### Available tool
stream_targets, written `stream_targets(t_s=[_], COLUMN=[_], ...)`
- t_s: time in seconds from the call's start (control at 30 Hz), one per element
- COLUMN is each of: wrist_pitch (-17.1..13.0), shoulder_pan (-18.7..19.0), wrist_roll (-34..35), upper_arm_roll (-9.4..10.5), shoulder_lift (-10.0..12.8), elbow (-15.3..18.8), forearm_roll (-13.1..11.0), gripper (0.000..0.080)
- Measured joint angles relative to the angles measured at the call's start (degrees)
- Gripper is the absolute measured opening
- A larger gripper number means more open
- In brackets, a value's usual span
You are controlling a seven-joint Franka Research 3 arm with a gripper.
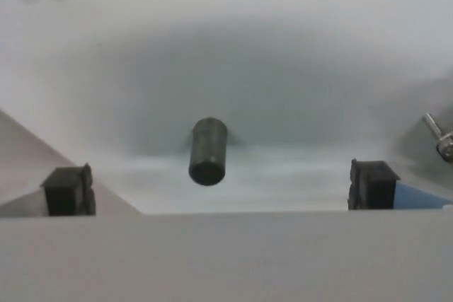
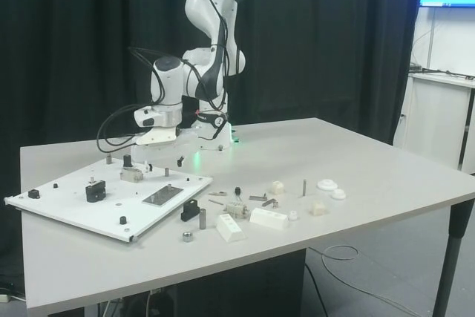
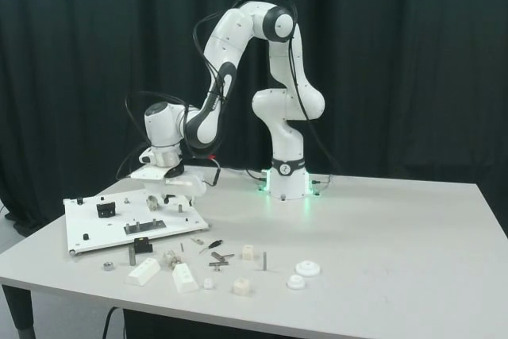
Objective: Remove round peg 3.
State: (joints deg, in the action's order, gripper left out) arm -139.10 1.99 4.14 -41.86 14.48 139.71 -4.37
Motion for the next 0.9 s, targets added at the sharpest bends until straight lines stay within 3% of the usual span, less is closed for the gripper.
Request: stream_targets(t_s=[0.5, 0.9], wrist_pitch=[-1.22, -1.65], shoulder_pan=[0.00, 0.01], wrist_roll=[-3.12, -3.98], upper_arm_roll=[0.16, 0.26], shoulder_lift=[2.58, 3.36], elbow=[0.00, 0.00], forearm_roll=[-4.39, -6.26], gripper=[0.0800, 0.0800])
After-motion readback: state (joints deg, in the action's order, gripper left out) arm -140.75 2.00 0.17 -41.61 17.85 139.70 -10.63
